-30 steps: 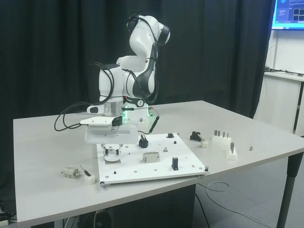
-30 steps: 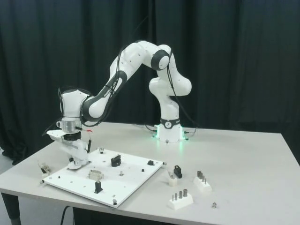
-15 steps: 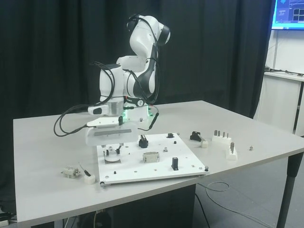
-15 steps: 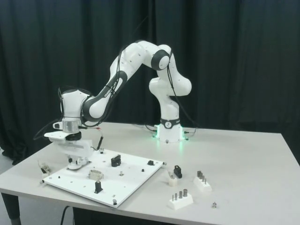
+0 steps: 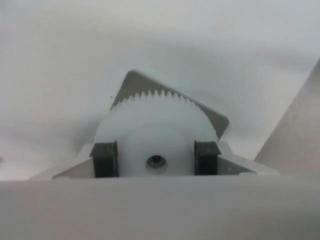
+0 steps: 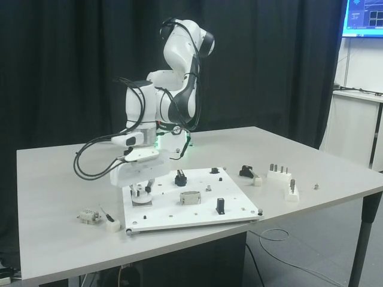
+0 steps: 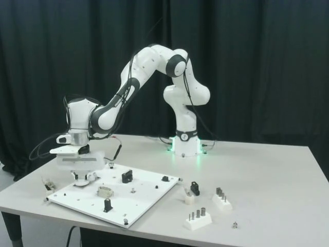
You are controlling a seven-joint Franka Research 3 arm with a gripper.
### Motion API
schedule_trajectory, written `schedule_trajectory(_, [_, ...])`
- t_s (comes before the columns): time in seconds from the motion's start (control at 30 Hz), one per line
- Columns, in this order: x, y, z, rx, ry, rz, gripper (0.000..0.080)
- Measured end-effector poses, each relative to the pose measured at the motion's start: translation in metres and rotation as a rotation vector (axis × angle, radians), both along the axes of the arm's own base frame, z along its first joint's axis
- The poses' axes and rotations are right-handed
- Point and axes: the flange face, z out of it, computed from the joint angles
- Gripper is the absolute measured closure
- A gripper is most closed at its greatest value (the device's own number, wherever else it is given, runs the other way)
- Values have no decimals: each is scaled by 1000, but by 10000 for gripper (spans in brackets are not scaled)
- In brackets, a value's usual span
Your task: Insert large gear.
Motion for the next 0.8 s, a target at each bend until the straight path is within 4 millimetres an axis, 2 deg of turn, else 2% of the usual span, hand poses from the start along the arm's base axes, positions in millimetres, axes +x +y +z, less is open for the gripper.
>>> schedule_trajectory(0.17, [1,1,0,-10,7,118,476])
schedule_trajectory(0.4, [1,1,0,-11,9,129,476])
schedule_trajectory(0.8, [0,-1,0,3,2,-123,476])
